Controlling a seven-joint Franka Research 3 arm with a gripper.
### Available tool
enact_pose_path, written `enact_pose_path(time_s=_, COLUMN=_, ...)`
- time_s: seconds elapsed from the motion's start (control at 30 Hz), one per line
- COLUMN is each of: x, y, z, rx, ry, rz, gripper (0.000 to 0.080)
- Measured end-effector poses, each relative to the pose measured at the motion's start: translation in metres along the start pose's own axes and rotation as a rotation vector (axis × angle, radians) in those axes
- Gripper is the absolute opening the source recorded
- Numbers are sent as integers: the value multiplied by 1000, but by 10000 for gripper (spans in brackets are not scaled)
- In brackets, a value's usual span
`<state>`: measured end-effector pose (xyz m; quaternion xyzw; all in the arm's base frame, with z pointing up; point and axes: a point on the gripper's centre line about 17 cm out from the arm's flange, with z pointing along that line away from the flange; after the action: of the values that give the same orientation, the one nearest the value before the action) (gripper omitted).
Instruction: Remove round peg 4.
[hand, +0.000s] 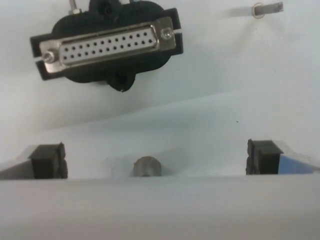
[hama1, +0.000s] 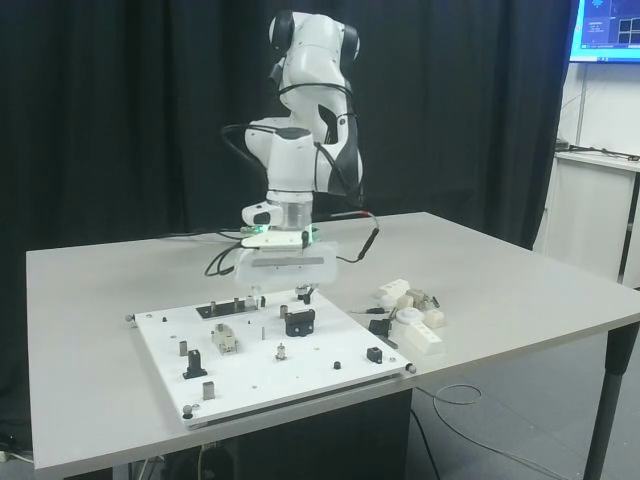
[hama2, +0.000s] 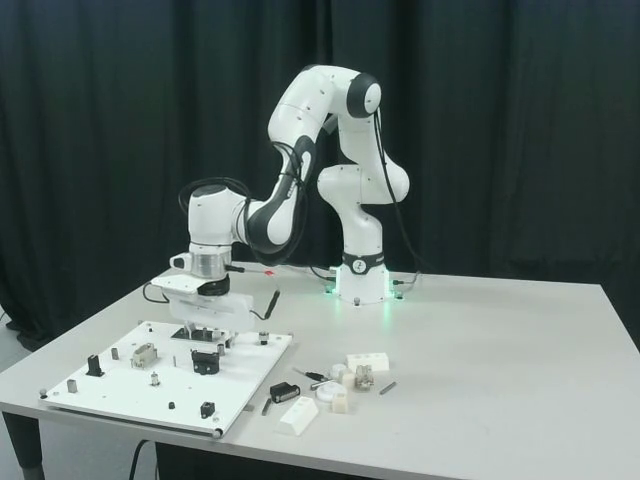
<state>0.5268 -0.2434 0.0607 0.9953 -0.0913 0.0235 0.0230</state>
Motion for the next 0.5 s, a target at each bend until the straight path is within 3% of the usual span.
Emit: enact_pose_path(time_s=0.5, x=-5, y=3, z=9, rx=16, ry=-8, rz=9, gripper=800)
